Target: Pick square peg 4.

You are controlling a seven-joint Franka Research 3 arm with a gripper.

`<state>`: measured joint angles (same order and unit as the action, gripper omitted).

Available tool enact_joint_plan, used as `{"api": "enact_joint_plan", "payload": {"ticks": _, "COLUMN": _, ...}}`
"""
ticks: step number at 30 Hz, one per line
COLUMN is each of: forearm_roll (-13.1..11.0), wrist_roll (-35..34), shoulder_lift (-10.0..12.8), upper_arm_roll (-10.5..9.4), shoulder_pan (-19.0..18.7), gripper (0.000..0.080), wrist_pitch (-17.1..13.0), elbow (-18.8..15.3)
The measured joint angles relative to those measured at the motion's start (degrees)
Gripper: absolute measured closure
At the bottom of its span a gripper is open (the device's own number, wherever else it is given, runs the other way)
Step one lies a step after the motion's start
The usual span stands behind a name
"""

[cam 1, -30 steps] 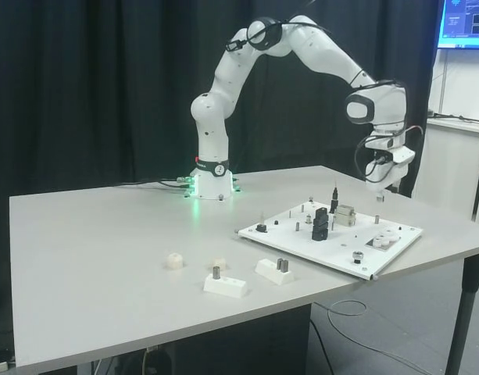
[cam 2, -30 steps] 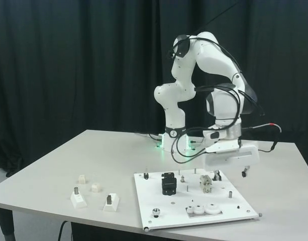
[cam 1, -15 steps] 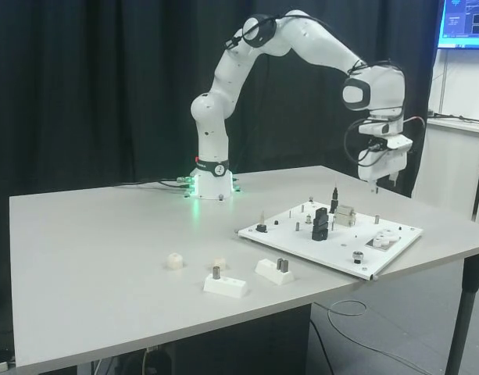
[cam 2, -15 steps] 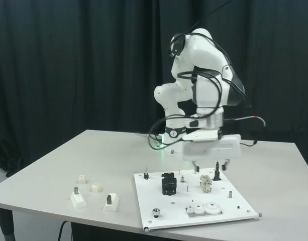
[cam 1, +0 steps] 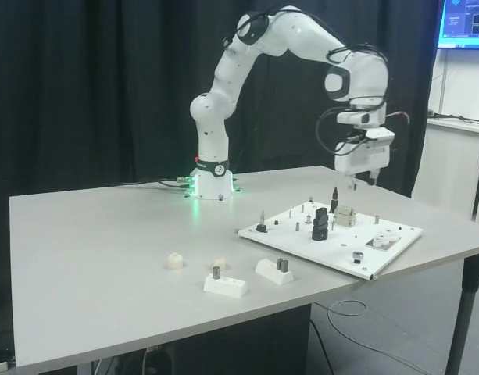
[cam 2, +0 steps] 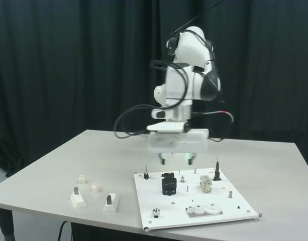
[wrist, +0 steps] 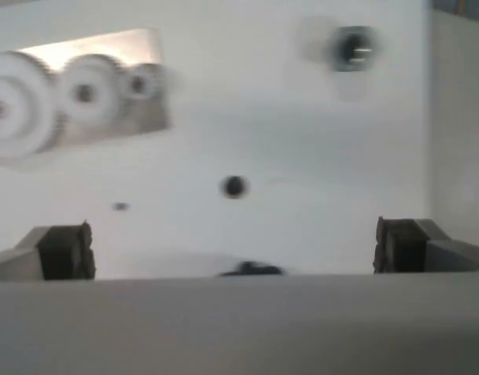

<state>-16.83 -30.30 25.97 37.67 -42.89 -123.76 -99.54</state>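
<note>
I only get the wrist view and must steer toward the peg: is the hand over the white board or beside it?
Observer: The hand hangs in the air above the white board, touching nothing.
Operator: Any pegs off the board?
Observer: Two white blocks, each holding a dark peg, stand on the grey table beside the board.
Operator: Anything tall near the hand?
Observer: A black block stands on the board, lower than the hand and apart from it.

Wrist view blurred; largest white gear (wrist: 8, 105) cut by the edge.
</note>
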Motion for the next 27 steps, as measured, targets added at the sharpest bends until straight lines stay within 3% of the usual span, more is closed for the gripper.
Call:
{"api": "enact_joint_plan", "payload": {"ticks": 14, "forearm_roll": -0.2, "wrist_roll": 9.2, "shoulder_lift": 2.1, "upper_arm_roll": -0.16, "shoulder_pan": 8.9, "gripper": 0.0003, "wrist_pitch": -0.7, "elbow": 1.3}}
{"api": "enact_joint_plan", "payload": {"ticks": 21, "forearm_roll": -0.6, "wrist_roll": 13.2, "shoulder_lift": 4.0, "upper_arm_roll": -1.91, "shoulder_pan": 13.7, "gripper": 0.0003, "wrist_pitch": -1.2, "elbow": 2.6}}
{"api": "enact_joint_plan", "payload": {"ticks": 27, "forearm_roll": -0.8, "wrist_roll": 15.7, "shoulder_lift": 5.7, "upper_arm_roll": -4.8, "shoulder_pan": 18.5, "gripper": 0.0003, "wrist_pitch": -1.7, "elbow": 4.4}}
